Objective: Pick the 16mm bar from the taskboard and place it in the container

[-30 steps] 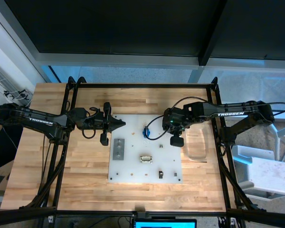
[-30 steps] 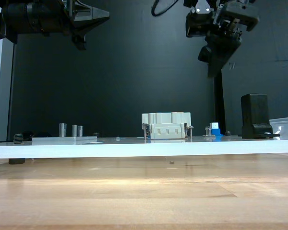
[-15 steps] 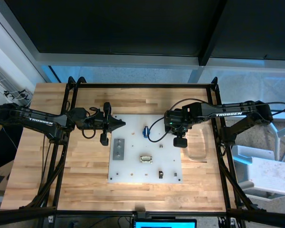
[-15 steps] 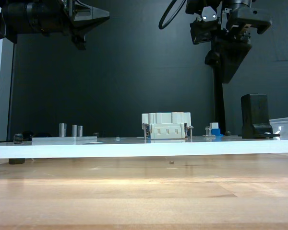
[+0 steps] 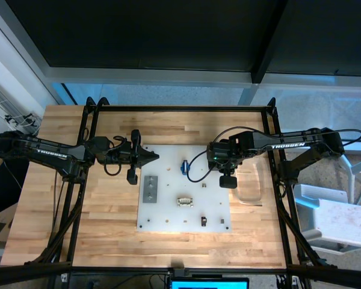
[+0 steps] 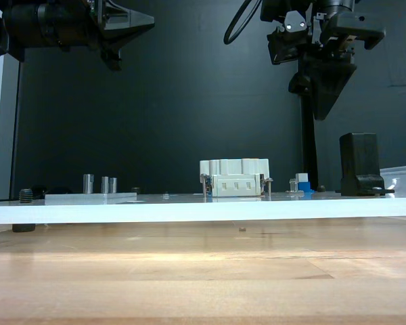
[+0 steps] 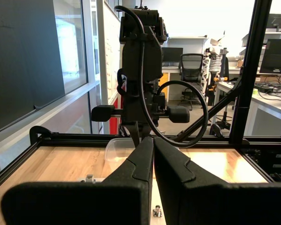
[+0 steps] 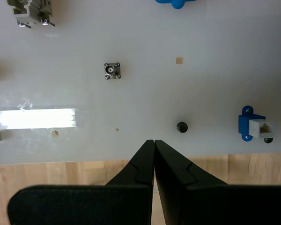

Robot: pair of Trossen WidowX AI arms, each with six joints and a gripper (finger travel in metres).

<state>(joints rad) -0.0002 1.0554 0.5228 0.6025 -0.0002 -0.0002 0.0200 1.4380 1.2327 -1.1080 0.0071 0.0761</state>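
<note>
Picking out the 16mm bar (image 6: 88, 183) is your first job. I take it to be the thickest-looking of the three short metal pegs standing upright in the grey block (image 5: 150, 188), though the views do not settle that. The block sits on the left half of the taskboard (image 5: 168, 211), close to its left edge. The container (image 5: 251, 188) lies on the desk just beside the taskboard's right edge.

Your right gripper (image 8: 153, 141) hangs high above that right edge, pointing down, its fingers pressed together on nothing. The left gripper (image 7: 153, 139) hovers level over the taskboard's far-left corner, fingers likewise pressed together and empty.

As I judge it, the reach has not begun. If you work with the right arm:

- Spread the fingers while you are high, then cross toward the block, passing above the white connector (image 6: 235, 177) and well apart from the left gripper.
- Come down square over the bar so the fingers straddle it, and avoid nudging the neighbouring pegs.
- Close on its upper part and lift straight up until it clears the block.
- Only then swing toward the container, and lower the bar inside its walls before letting go.
</note>
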